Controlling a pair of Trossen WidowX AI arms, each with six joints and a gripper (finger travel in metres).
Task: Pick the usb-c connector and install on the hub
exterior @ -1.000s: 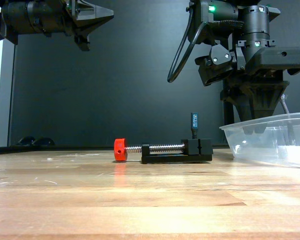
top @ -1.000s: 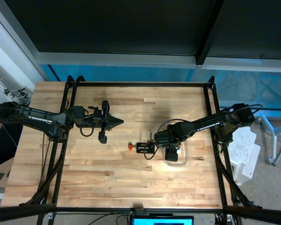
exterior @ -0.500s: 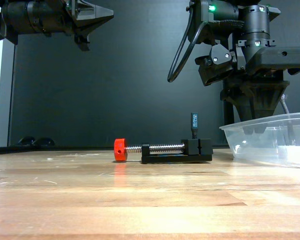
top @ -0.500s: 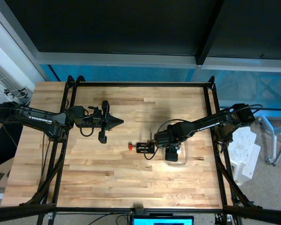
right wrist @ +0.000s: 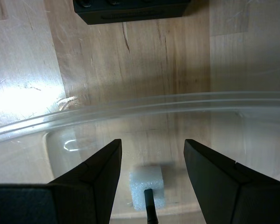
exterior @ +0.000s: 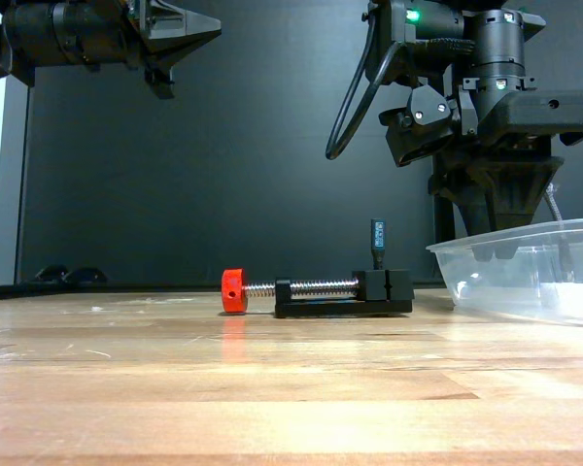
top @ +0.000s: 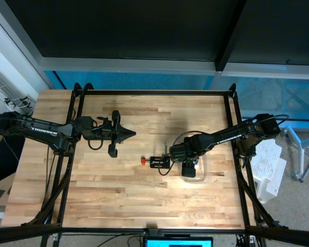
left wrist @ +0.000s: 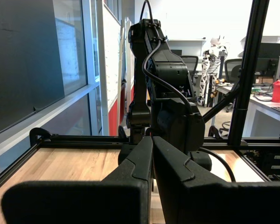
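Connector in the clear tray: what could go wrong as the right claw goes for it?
The connector is tiny between the right claw's open fingers, so it may tip or slip on closing. The tray wall stands between it and the hub; a low carry could snag it. The left claw, shut, hangs over the table's left side, out of the way.

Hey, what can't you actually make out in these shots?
High view: the usb-c connector, hidden beneath the open right gripper above the clear tray.
Right wrist view: the hub, mostly cut off by the frame edge.
Left wrist view: the hub again, blocked by the shut left gripper, parked high at the left.
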